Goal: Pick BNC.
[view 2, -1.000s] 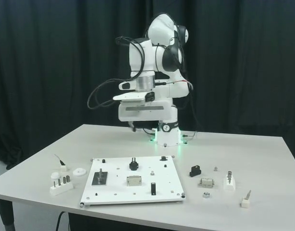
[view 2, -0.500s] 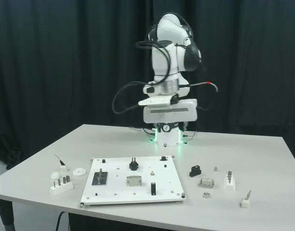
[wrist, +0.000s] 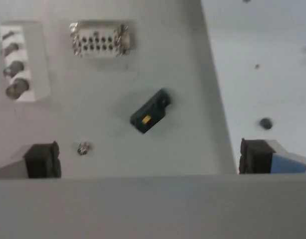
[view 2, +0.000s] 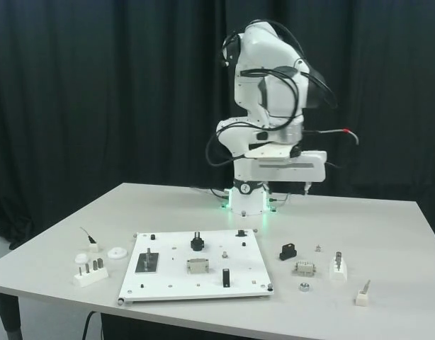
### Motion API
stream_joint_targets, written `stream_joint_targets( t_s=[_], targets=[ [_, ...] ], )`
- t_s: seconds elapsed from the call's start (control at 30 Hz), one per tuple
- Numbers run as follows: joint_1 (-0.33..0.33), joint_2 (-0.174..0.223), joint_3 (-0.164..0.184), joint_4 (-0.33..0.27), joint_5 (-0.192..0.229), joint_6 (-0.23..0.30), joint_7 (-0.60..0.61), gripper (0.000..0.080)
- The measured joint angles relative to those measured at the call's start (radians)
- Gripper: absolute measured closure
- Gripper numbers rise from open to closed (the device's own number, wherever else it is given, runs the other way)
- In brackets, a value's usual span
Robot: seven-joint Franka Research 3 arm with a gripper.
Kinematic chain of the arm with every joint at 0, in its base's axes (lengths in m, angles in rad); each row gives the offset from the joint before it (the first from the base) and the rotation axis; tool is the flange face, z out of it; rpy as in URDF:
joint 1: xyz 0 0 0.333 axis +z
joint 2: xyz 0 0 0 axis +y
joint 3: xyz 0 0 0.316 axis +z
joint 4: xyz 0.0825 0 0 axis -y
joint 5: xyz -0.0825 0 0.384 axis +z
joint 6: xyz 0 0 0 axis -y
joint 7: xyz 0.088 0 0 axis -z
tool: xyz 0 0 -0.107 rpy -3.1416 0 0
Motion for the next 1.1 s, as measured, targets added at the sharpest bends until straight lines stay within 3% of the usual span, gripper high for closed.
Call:
stream_joint_targets(
  t_s=[0.37,0.83,1.1],
  targets=[
    [0.068,-0.058,0.069,-0.146,-0.029,0.085,0.175,0.0003],
    [0.104,-0.12,0.162,-0.385,-0.032,0.33,0.359,0.0003],
    [0.104,-0.119,0.214,-0.454,-0.032,0.429,0.415,0.0003]
  ],
)
